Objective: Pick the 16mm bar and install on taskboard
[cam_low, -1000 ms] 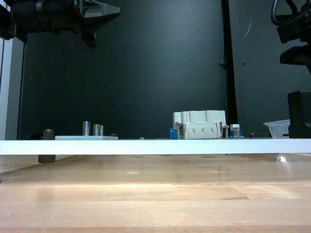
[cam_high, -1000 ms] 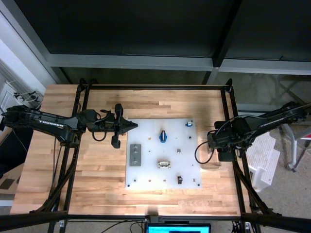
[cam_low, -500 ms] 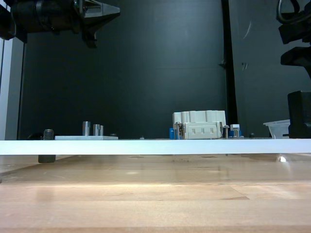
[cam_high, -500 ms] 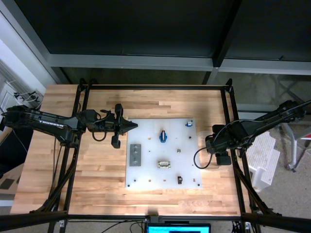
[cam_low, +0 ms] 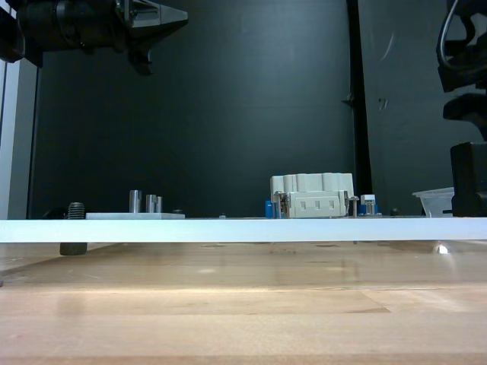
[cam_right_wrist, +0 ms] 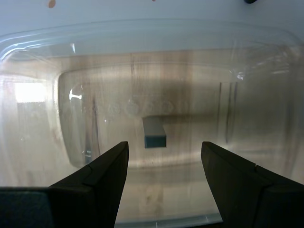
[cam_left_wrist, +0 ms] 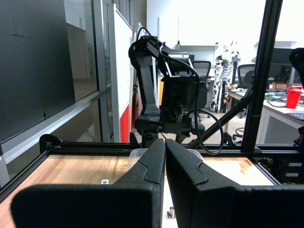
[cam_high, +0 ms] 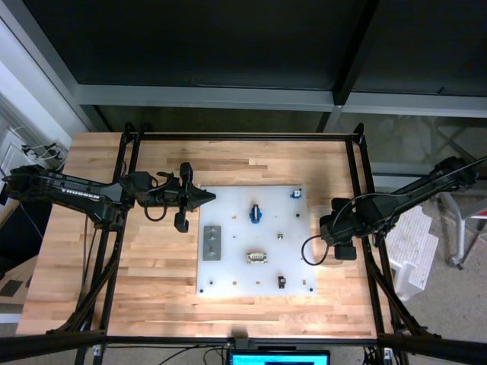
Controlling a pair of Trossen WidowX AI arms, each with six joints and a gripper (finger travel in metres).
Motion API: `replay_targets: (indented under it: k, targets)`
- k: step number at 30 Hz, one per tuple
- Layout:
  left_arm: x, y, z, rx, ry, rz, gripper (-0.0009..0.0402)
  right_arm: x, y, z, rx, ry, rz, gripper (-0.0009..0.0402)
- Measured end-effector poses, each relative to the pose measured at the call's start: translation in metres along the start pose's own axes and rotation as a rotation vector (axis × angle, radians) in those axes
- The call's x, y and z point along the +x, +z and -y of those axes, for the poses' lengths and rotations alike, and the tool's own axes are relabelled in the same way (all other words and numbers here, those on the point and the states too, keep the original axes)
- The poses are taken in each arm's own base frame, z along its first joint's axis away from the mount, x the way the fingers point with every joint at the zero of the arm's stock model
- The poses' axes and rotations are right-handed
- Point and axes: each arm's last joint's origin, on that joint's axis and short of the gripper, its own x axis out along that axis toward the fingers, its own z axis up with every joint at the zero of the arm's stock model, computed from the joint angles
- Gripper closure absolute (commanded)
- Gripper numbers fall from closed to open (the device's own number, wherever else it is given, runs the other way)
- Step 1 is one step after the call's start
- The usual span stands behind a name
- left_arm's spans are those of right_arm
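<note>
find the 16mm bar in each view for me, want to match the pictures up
high view: not visible; the right gripper hangs off the taskboard's right edge
low view: not visible; only the clear tray's rim shows, far right
left wrist view: not visible beyond the shut left gripper, raised over the taskboard's left edge
right wrist view: 16mm bar lies free in the tray, under the open right gripper
shared landmark: the clear tray

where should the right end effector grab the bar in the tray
Likely across its two long sides, mid-length, from straight above: the bar lies flat and free in the tray, and the open right end effector hangs over it. The left end effector, shut, hovers over the board's far left corner.
</note>
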Motion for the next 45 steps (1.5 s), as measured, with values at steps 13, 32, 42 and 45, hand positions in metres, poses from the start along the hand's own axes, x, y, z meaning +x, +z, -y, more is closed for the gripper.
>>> replay_targets:
  k: [13, 32, 42, 45]
  targets:
    - [0.0, 0.0, 0.0, 0.0, 0.0, 0.0, 0.0393, 0.016, -0.004, -0.002, -0.007, 0.011, 0.003, 0.0207]
    - [0.0, 0.0, 0.0, 0.0, 0.0, 0.0, 0.0393, 0.037, -0.011, -0.003, -0.013, 0.021, 0.02, 0.0217]
    - [0.0, 0.0, 0.0, 0.0, 0.0, 0.001, 0.0393, 0.04, -0.012, -0.004, -0.015, 0.022, 0.022, 0.0217]
    - [0.0, 0.0, 0.0, 0.0, 0.0, 0.0, 0.0393, 0.04, -0.012, -0.004, -0.015, 0.021, 0.02, 0.0217]
